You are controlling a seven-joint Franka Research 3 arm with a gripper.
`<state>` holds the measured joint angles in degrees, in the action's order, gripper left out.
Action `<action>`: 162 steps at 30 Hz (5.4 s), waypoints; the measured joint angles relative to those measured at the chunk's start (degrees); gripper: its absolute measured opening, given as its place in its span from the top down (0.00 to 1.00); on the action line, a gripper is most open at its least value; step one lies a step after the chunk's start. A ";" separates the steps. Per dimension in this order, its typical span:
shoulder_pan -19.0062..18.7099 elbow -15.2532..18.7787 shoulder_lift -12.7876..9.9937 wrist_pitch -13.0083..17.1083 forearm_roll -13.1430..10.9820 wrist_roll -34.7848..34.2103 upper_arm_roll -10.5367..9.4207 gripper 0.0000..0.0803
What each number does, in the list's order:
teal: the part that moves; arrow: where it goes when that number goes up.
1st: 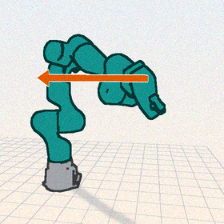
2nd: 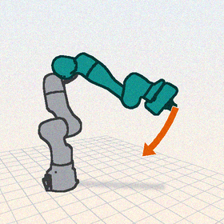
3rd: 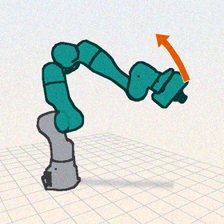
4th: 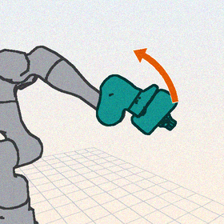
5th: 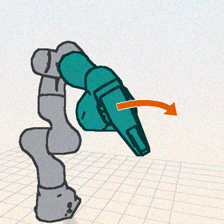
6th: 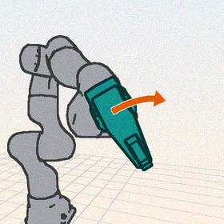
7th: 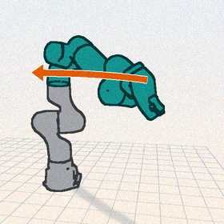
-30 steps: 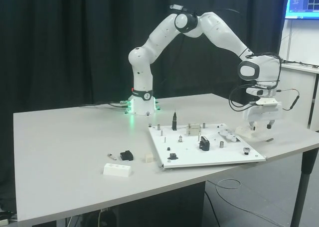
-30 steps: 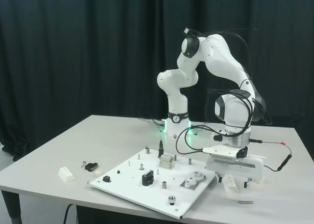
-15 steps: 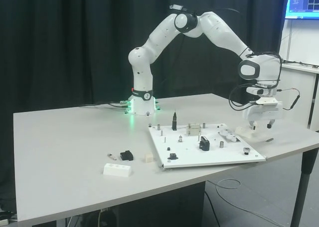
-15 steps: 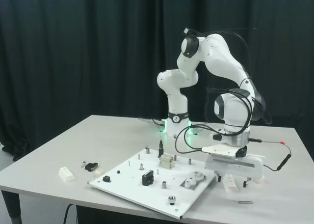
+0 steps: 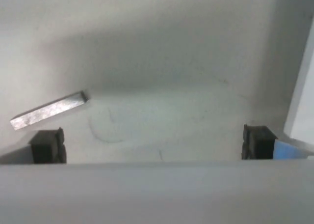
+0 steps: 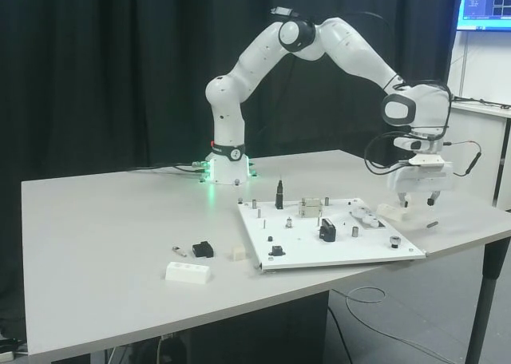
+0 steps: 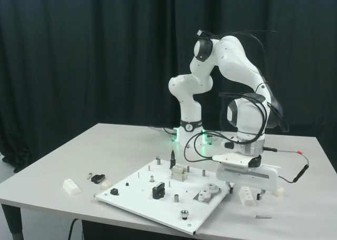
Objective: Remove round peg 4.
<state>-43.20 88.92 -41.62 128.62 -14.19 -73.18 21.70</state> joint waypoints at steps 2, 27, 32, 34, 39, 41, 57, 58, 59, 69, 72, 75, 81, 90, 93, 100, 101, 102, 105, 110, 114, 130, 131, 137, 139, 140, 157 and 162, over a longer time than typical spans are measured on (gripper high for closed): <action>0.00 -0.14 0.00 -0.16 0.01 0.06 0.28 0.00; 2.44 -0.97 0.03 -6.18 4.50 1.33 5.69 0.00; 4.88 -1.06 0.14 -7.10 6.06 1.44 5.71 0.00; 5.97 -1.07 0.20 -7.47 6.38 1.86 5.66 0.00; 8.84 -1.06 0.38 -8.05 6.52 3.53 5.11 0.00; 10.15 -1.06 0.52 -8.30 6.52 3.93 4.52 0.00; 19.45 -0.70 1.40 -8.63 6.56 8.25 -1.90 0.00; 19.88 -0.59 1.46 -8.63 6.56 8.26 -2.34 0.00; 20.23 -0.49 1.50 -8.63 6.56 8.27 -2.74 0.00; 21.61 0.95 1.55 -8.28 6.56 8.27 -4.89 0.00; 21.61 1.50 1.56 -7.73 6.56 8.27 -4.97 0.00; 21.66 2.07 1.57 -7.16 6.56 8.27 -4.97 0.00; 21.97 3.27 1.58 -5.69 6.55 8.27 -4.97 0.00; 22.90 4.64 1.73 -3.85 6.17 8.27 -5.66 0.00; 23.14 4.89 1.91 -3.84 5.67 8.27 -5.98 0.00; 23.43 5.55 2.43 -3.55 5.25 8.27 -6.61 0.00; 23.43 5.58 2.46 -3.51 5.22 8.27 -6.67 0.00; 23.44 5.58 2.48 -3.47 5.19 8.27 -6.73 0.00; 23.47 5.59 2.49 -3.32 5.16 8.27 -6.93 0.00; 23.47 5.67 2.49 -2.99 5.13 8.30 -7.11 0.00; 23.47 5.82 2.49 -2.64 5.11 8.46 -7.13 0.00; 23.47 7.43 2.49 0.20 4.65 9.04 -7.16 0.00; 23.47 7.51 2.49 0.31 4.65 9.09 -7.16 0.00; 23.50 7.85 2.49 0.89 4.64 9.54 -7.16 0.00; 23.54 7.93 2.49 1.09 4.64 9.94 -7.16 0.00; 23.57 7.97 2.49 1.15 4.64 10.49 -7.16 0.00; 24.75 8.19 2.62 1.20 3.26 13.83 -7.23 0.72; 24.79 8.31 2.69 1.35 3.05 13.83 -7.23 0.81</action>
<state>-18.41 97.23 -38.93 129.97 -11.15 -59.34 14.47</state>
